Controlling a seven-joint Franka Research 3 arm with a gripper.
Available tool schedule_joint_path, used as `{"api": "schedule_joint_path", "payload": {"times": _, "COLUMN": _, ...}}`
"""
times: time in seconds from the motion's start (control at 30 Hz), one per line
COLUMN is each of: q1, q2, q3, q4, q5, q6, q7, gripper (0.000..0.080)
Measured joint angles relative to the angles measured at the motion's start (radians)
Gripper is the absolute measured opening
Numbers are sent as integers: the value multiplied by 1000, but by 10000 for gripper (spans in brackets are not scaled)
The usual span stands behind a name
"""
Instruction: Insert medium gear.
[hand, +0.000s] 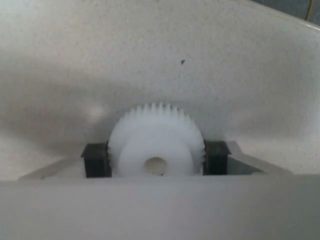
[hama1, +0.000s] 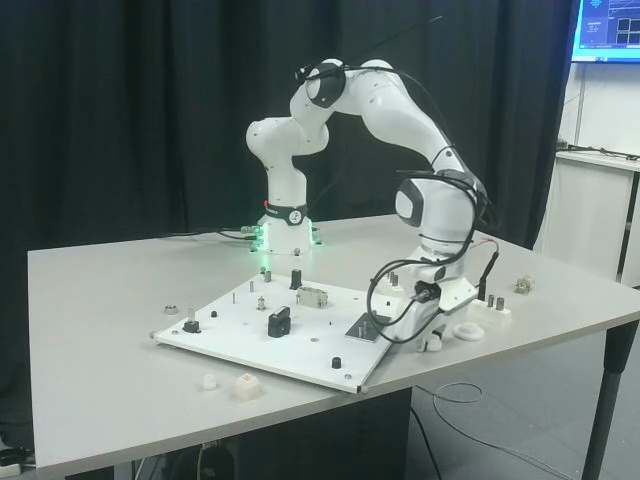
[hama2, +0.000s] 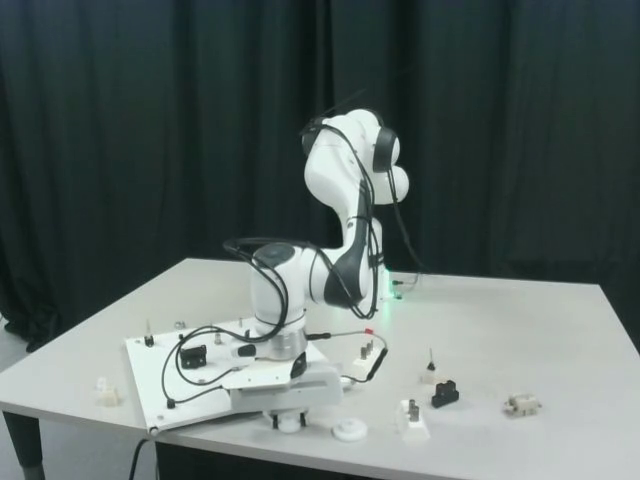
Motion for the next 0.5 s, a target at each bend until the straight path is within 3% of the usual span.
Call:
{"api": "schedule_joint_path", "payload": {"times": 0.27, "q1": 0, "q2": -1, "q3": -2, "q4": 32, "q5": 0, "q6": -54, "q7": 15, "gripper": 401}}
{"api": "schedule_joint_path", "payload": {"times": 0.5, "q1": 0, "q2": -3, "q3": -4, "q4": 43, "q5": 0, "q6": -66, "q7": 49, "gripper": 400}}
